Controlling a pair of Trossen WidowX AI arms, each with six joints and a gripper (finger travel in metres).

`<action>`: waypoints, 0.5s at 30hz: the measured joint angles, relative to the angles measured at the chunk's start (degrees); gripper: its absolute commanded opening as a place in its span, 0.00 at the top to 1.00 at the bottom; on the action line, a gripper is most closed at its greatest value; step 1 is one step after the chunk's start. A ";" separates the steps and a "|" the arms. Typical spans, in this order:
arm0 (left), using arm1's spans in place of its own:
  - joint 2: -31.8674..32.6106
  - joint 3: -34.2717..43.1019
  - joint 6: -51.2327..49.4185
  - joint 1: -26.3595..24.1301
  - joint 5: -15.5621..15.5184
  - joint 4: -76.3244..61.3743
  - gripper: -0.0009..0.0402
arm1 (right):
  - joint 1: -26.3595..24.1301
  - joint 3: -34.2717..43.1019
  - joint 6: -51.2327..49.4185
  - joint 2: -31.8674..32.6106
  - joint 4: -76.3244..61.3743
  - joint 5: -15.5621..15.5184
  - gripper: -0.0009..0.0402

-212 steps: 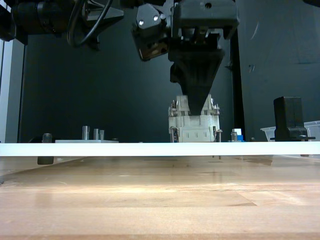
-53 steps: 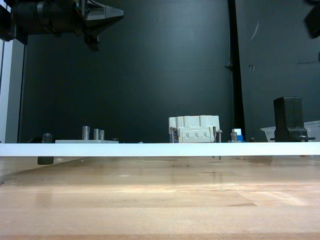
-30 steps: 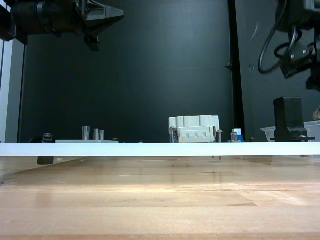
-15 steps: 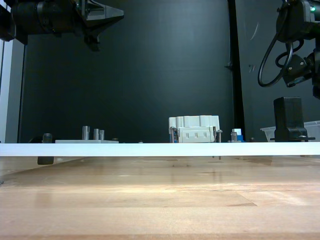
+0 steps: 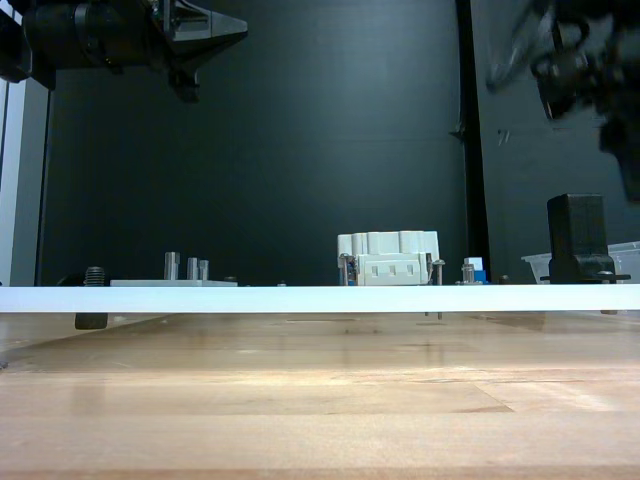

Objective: Remove the HAN10E connector from the taskboard and place in the container

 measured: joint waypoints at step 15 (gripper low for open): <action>0.00 0.02 0.00 0.00 0.00 -0.02 0.98 | -0.96 8.24 -29.99 0.92 32.81 9.88 0.99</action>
